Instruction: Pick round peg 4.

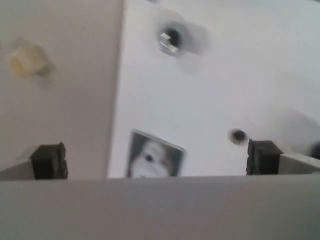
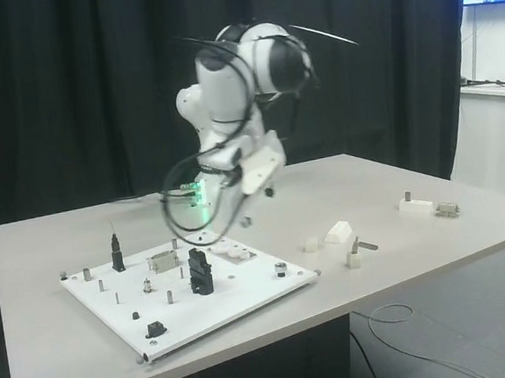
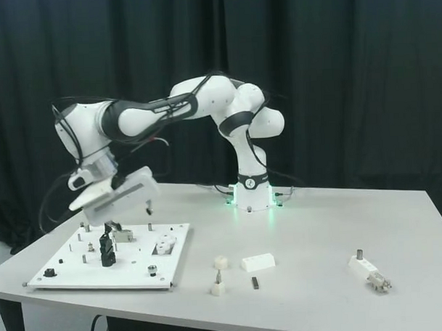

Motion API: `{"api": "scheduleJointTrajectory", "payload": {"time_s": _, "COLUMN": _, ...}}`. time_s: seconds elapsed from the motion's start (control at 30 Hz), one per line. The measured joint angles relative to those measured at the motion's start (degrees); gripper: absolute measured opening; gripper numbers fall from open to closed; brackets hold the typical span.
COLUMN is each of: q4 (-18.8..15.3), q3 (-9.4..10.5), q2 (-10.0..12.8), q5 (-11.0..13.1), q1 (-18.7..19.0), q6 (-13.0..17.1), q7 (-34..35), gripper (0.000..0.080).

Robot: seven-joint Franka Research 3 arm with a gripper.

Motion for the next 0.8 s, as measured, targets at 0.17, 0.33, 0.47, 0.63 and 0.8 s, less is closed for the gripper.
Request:
{"api": "scheduleJointTrajectory", "payload": {"time_s": 0.17, "q4": -0.54, "q3": 1.18, "q2": -0.07, "q5": -0.17, "q1": 3.36, "q6": -0.88, "q7": 4.08, "gripper": 0.0800}}
{"api": "scheduleJointTrajectory", "payload": {"time_s": 0.33, "q4": -1.89, "q3": 2.51, "q2": -0.28, "q5": -0.83, "q1": 7.27, "q6": -0.96, "q7": 8.19, "gripper": 0.0800}}
{"api": "scheduleJointTrajectory", "payload": {"time_s": 0.47, "q4": -3.34, "q3": 3.34, "q2": -0.43, "q5": -1.23, "q1": 10.82, "q6": -0.96, "q7": 11.71, "gripper": 0.0800}}
{"api": "scheduleJointTrajectory", "payload": {"time_s": 0.63, "q4": -5.45, "q3": 3.50, "q2": -0.47, "q5": -1.53, "q1": 15.71, "q6": -0.81, "q7": 15.63, "gripper": 0.0800}}
{"api": "scheduleJointTrajectory", "payload": {"time_s": 0.8, "q4": -8.18, "q3": 3.50, "q2": -0.70, "q5": -1.75, "q1": 20.84, "q6": 0.15, "q7": 19.16, "gripper": 0.0800}}
